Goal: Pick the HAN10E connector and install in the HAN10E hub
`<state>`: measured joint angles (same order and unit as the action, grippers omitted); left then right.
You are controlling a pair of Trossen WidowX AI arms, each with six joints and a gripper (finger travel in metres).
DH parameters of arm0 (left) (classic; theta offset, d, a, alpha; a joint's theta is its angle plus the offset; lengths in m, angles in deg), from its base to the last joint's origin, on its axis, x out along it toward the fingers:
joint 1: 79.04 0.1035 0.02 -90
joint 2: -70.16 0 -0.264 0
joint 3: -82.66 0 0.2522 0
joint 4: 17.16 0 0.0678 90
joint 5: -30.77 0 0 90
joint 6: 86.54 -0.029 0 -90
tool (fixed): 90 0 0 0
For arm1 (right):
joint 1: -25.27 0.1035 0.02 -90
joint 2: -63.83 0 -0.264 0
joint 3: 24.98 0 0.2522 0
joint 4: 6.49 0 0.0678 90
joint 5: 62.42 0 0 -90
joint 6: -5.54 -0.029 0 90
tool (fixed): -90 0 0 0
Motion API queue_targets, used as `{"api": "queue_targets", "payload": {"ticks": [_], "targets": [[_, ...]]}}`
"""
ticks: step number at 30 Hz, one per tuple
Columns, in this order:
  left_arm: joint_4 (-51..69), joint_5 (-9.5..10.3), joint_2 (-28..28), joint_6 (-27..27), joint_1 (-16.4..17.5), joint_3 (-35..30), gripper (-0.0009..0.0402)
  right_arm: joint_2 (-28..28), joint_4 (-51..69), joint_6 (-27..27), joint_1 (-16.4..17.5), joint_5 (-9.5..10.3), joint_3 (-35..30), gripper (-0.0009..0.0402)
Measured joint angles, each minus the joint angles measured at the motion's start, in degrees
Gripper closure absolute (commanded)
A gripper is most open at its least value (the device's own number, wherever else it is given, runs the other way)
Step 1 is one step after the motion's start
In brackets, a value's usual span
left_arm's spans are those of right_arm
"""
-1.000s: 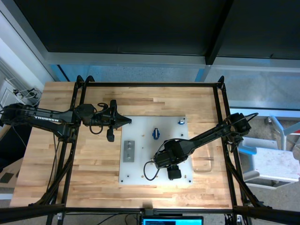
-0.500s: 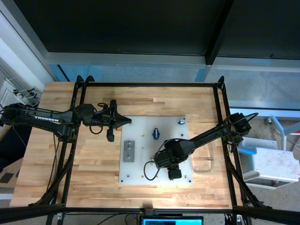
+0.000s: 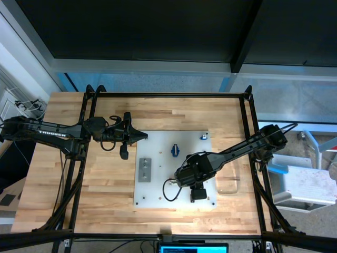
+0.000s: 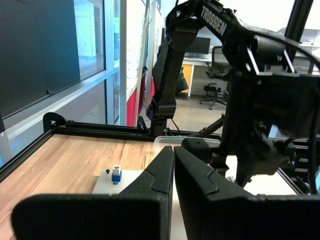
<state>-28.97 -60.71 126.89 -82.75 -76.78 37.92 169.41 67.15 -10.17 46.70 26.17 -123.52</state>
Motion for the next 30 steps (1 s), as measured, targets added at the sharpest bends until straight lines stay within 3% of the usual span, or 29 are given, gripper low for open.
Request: {"api": "queue_targets", "payload": {"ticks": [9, 25, 30], "targets": [[0.0, 0.02, 0.0, 0.0, 0.0, 0.0, 0.0393, -0.7, 5.7, -0.2, 0.0, -0.02, -5.9, 0.037], [0.0, 0.02, 0.0, 0.0, 0.0, 0.0, 0.0393, 0.0, 5.6, -2.0, -0.3, 0.02, -6.2, 0.037], [0.0, 0.02, 0.0, 0.0, 0.0, 0.0, 0.0393, 2.7, 5.4, -2.0, -0.9, 1.38, -8.0, 0.037]]}}
